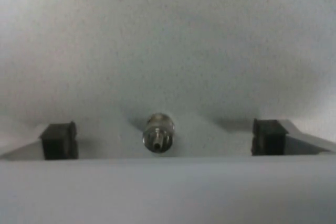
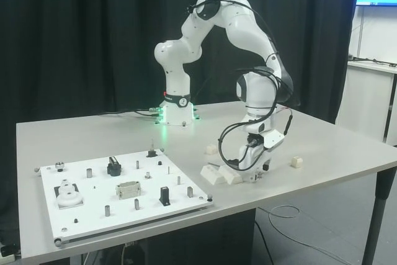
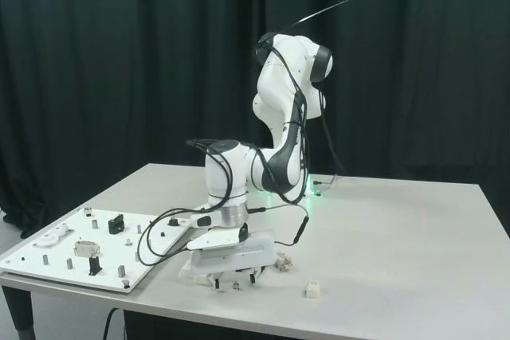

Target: Remove large gear.

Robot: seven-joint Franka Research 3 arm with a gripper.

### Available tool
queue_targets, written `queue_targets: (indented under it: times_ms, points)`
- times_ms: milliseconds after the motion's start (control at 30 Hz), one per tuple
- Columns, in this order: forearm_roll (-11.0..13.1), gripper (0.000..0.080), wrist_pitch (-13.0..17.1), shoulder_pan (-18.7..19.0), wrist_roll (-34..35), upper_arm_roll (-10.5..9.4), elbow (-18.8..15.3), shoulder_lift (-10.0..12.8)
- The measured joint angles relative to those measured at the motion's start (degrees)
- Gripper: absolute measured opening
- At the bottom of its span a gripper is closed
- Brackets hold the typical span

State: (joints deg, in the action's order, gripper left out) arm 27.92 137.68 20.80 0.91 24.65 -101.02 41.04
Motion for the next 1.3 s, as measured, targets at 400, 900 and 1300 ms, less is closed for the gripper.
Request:
queue_targets:
  times_ms: [400, 900, 1300]
  points:
    - [-1.07, 0.0798, -1.96, 0.20, 1.72, -0.01, 0.80, -0.96]
    - [-4.18, 0.0800, -4.40, 0.53, 2.90, -0.01, 0.98, -2.70]
    - [-6.63, 0.0800, -6.87, 0.38, 4.72, 0.06, 2.24, -3.34]
